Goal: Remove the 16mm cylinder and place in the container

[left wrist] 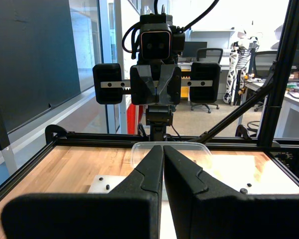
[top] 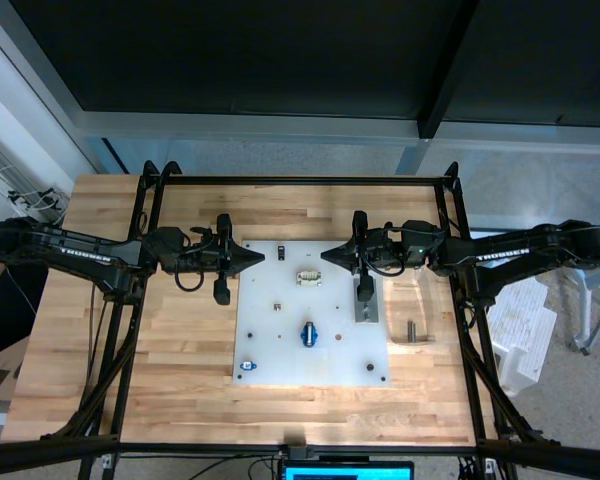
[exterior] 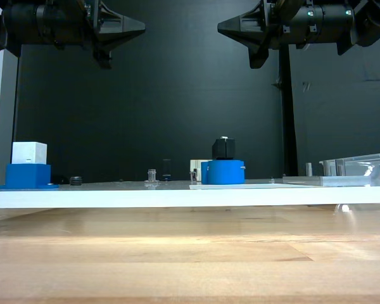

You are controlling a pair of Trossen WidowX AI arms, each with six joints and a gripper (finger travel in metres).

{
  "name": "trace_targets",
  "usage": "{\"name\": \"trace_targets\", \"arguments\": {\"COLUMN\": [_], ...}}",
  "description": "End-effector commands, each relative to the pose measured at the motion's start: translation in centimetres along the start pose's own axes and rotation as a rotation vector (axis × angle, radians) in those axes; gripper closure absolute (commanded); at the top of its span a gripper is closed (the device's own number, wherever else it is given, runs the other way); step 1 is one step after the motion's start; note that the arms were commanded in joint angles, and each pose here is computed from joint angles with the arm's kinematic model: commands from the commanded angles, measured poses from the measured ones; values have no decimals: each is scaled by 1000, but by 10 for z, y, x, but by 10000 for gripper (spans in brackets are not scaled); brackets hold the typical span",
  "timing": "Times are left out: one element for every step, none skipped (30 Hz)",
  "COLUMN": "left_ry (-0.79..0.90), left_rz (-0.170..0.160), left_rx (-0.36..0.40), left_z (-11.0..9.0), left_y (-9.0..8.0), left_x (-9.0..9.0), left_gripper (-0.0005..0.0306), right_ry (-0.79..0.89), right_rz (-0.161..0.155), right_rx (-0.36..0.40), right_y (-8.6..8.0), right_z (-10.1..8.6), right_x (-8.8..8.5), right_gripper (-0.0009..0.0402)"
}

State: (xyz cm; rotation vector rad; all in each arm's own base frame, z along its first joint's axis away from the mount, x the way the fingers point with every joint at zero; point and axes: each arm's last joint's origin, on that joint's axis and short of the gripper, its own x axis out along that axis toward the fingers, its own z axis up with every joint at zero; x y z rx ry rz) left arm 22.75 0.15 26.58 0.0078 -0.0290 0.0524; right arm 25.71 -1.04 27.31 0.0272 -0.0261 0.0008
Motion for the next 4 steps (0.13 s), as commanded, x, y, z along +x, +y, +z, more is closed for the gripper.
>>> {"name": "trace_targets", "arguments": {"left_ry": [0, 0, 0, 0], "left_rz": [0, 0, 0, 0], "left_rx": [0, 0, 0, 0], "left_z": [0, 0, 0, 0], "left_y": [0, 0, 0, 0], "left_x": [0, 0, 0, 0], "left_gripper": [300, 300, 300, 300], "right_ry": [-1, -1, -1, -1], "right_rz": [0, 0, 0, 0], "right_rx": [0, 0, 0, 0], "right_y": [0, 0, 0, 0], "right_z": [0, 0, 0, 0], "right_x": [0, 0, 0, 0], "right_gripper": [393, 393, 393, 393]}}
